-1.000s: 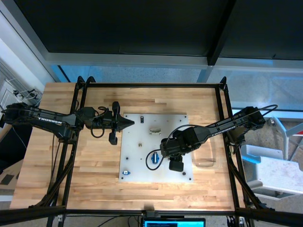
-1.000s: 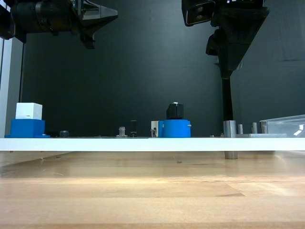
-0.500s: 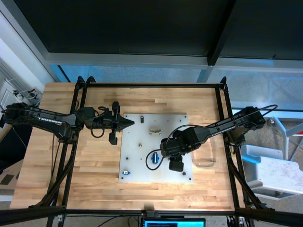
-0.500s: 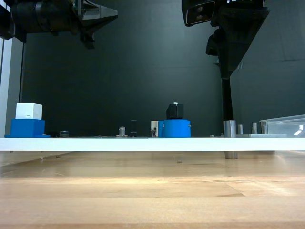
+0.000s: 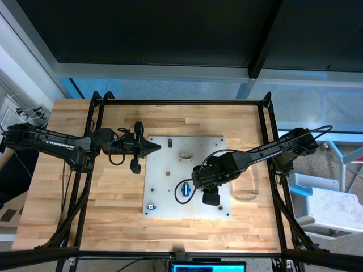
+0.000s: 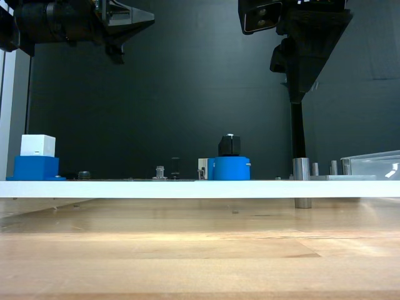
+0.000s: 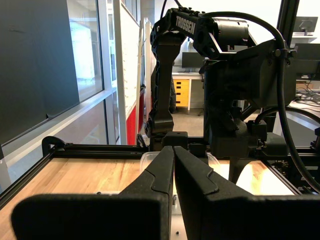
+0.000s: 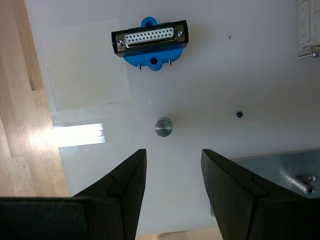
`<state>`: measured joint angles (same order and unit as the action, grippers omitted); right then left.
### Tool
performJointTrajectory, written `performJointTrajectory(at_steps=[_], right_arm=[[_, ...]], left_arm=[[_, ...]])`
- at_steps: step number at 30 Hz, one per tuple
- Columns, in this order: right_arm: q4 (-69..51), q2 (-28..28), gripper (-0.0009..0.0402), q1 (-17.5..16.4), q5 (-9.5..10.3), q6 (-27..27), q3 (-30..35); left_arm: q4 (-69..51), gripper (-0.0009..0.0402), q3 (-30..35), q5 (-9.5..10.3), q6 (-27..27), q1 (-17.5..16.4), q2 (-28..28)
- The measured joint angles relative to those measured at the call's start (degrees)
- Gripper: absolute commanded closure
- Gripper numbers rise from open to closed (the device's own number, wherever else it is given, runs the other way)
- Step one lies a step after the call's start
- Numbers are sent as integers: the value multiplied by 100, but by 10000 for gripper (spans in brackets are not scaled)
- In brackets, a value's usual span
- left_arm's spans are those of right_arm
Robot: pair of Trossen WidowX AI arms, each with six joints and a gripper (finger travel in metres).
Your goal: Pick the 16mm cylinder and place it in the taskboard
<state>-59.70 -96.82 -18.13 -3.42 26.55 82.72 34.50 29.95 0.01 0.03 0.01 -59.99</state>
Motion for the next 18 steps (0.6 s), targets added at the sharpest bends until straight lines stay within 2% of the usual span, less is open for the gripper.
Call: performJointTrajectory(at_steps=[18], right_arm=[[42, 0, 242, 0, 0, 2, 0]], left_arm=[[2, 393, -2, 0, 0, 0, -2]])
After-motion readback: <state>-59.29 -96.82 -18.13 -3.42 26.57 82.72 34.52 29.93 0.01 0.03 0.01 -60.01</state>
